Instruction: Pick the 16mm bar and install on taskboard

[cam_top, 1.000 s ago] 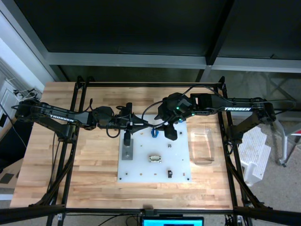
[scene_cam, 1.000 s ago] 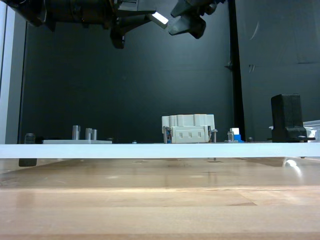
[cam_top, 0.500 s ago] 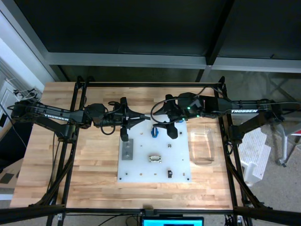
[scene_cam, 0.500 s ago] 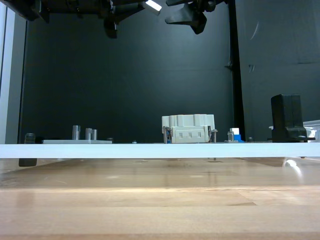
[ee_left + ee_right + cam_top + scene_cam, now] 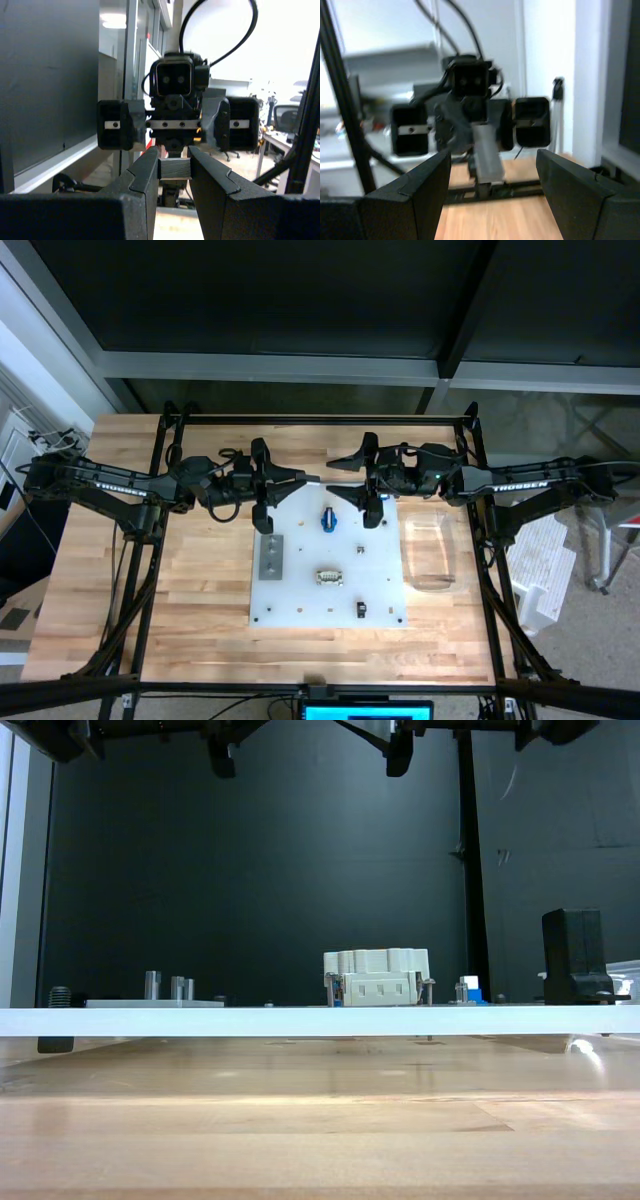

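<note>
The 16mm bar (image 5: 308, 480) is a short grey metal rod held level high above the white taskboard (image 5: 300, 602), clear of any seat. My left gripper (image 5: 290, 481) is shut on it; the left wrist view shows both fingers (image 5: 145, 175) pressed on the bar (image 5: 175, 168). My right gripper (image 5: 340, 480) faces it from the right, open wide, close to the bar's free end and not touching it. In the right wrist view the bar (image 5: 487, 156) shows between the spread fingers (image 5: 427, 180). The low view catches only finger undersides (image 5: 398, 742).
On the board sit a grey block (image 5: 270, 558) with pegs, a beige connector (image 5: 330, 578), a blue part (image 5: 328, 518) and a small black part (image 5: 361, 610). A clear container (image 5: 432, 552) stands right of the board. A black frame surrounds the table.
Both grippers rose from pointing down at the board and swung level to face each other. The bar lifted with the left gripper. The right gripper moved right and now stands open wide.
</note>
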`<state>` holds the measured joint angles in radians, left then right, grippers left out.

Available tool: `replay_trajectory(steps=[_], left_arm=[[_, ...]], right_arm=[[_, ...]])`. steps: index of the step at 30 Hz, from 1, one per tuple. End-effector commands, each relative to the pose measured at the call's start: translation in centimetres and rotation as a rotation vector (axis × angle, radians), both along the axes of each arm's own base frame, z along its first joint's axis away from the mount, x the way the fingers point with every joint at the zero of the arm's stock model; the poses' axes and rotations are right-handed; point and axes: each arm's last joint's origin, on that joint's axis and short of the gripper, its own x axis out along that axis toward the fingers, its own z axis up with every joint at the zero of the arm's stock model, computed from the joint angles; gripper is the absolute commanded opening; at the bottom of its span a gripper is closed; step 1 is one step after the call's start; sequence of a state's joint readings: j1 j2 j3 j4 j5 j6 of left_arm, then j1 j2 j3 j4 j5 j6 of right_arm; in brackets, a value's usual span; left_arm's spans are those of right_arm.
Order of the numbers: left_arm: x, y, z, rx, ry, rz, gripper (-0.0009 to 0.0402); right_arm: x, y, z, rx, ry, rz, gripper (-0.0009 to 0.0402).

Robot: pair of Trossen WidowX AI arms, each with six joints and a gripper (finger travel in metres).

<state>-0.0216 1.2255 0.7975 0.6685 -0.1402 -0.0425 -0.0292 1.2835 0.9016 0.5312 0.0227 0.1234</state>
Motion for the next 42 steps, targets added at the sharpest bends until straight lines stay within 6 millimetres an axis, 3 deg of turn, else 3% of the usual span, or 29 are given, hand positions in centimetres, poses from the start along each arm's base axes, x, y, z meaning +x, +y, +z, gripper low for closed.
replay_trajectory(steps=[1,8,31,42], left_arm=[[0.0,0.0,0.2,0.002,-0.018,-0.005,0.0035],[-0.1,0.0,0.2,-0.001,-0.023,-0.007,0.0041],[-0.2,-0.1,0.6,0.000,-0.063,-0.023,0.0039],[-0.2,-0.2,0.6,0.000,-0.064,-0.025,0.0040]], right_arm=[[0.7,0.0,-0.4,0.022,-0.063,0.001,0.0238],[2.5,0.0,-1.3,0.019,-0.116,0.021,0.0238],[3.3,0.1,-1.8,0.054,-0.174,0.071,0.0236],[3.3,0.1,-1.8,0.051,-0.173,0.086,0.0177]])
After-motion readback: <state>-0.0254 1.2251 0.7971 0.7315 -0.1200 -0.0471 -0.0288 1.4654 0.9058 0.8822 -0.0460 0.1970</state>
